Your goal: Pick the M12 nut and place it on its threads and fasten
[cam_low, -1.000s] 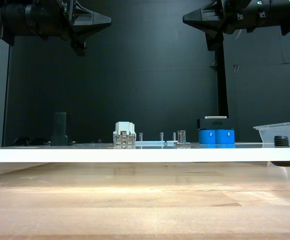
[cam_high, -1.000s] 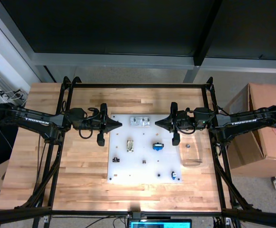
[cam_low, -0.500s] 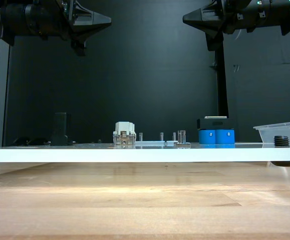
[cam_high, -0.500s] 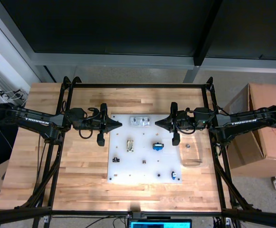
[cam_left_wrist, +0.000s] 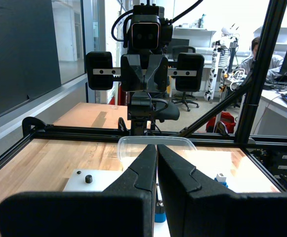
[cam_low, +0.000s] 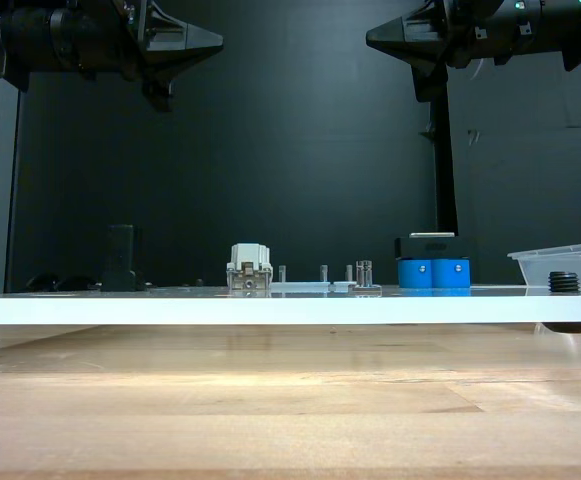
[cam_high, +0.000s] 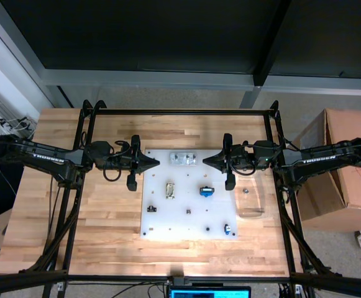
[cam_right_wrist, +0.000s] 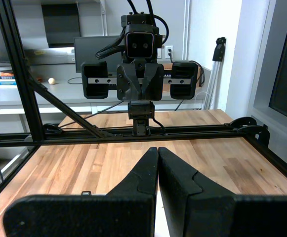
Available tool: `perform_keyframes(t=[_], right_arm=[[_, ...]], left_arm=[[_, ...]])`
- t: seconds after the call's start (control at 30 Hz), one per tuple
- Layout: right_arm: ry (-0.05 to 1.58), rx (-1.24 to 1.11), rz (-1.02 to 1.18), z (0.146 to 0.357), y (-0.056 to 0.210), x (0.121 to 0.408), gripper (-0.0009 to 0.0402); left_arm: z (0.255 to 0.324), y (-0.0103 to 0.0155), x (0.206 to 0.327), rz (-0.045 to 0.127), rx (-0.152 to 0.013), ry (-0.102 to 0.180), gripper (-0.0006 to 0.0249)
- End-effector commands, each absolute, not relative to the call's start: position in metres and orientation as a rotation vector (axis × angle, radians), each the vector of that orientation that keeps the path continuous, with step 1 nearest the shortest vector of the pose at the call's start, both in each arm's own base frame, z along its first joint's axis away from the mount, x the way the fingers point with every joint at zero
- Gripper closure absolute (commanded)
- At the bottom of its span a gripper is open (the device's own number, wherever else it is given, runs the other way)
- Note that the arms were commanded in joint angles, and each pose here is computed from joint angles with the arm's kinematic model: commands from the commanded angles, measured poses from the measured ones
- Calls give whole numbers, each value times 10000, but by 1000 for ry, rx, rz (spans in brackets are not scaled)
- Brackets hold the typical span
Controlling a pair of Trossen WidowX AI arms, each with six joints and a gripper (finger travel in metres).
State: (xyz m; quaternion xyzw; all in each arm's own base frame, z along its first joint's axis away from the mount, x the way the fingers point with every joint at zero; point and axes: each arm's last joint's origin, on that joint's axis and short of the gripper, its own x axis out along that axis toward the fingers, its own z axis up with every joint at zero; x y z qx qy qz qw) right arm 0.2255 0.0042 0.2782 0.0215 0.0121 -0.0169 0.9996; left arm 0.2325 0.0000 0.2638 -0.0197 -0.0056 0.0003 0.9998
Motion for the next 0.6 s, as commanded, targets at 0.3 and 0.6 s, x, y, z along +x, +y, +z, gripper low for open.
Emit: perform_keyframes(t=[0.3,0.6], right_arm=[[23,43,-33,2783,43,2255,393],[17,-12,-25,2822,45,2261,393]], left_arm=[[2638,0,2326,0,-39,-11,243],[2638,0,2326,0,-39,-11,243]])
